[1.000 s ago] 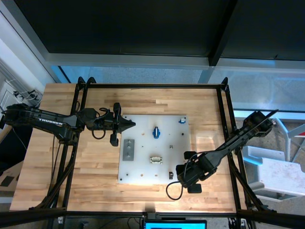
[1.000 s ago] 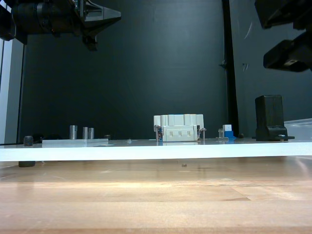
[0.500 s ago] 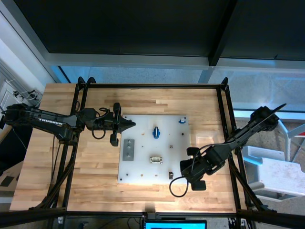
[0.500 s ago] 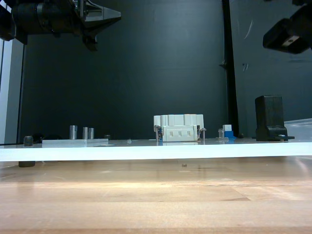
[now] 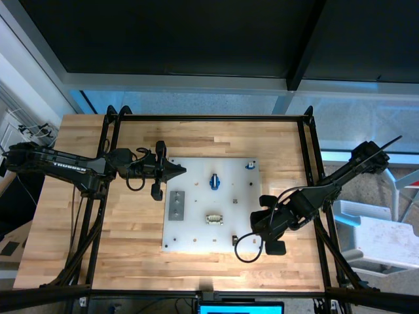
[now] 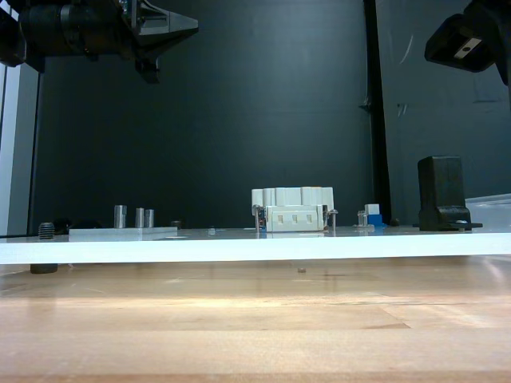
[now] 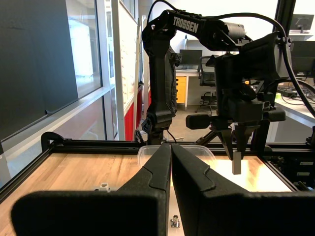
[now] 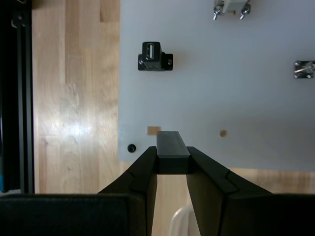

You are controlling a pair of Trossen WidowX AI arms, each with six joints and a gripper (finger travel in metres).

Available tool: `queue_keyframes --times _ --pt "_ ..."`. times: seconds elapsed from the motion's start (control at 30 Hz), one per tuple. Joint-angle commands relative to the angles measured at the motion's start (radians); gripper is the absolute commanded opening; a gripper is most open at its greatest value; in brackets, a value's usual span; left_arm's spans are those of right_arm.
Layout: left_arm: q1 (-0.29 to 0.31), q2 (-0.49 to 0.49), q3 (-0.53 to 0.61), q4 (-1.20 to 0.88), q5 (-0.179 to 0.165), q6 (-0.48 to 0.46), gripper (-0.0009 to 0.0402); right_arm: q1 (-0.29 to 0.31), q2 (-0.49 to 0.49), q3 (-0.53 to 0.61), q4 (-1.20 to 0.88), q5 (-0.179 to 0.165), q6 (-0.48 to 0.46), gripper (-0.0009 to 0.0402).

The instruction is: Pick the 16mm bar from the taskboard and place it in the container

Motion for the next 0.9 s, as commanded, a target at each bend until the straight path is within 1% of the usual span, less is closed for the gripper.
queue_keyframes --times 0.03,0.6,0.7,0.9 --pt "0.0 0.0 0.0 0.0 0.0 0.0 0.0 -0.004 0.0 0.0 -0.012 0.0 -0.01 0.0032" --pt "0.0 0.0 0.0 0.0 0.0 0.0 0.0 -0.058 -0.05 -0.002 -0.15 0.002 -0.016 0.0032" --pt "0.0 0.0 0.0 0.0 0.0 0.0 0.0 -0.071 -0.076 -0.027 -0.156 0.002 -0.015 0.0032" --pt "0.0 0.0 0.0 0.0 0.0 0.0 0.0 -0.099 -0.157 -0.126 -0.153 0.001 -0.012 0.0032"
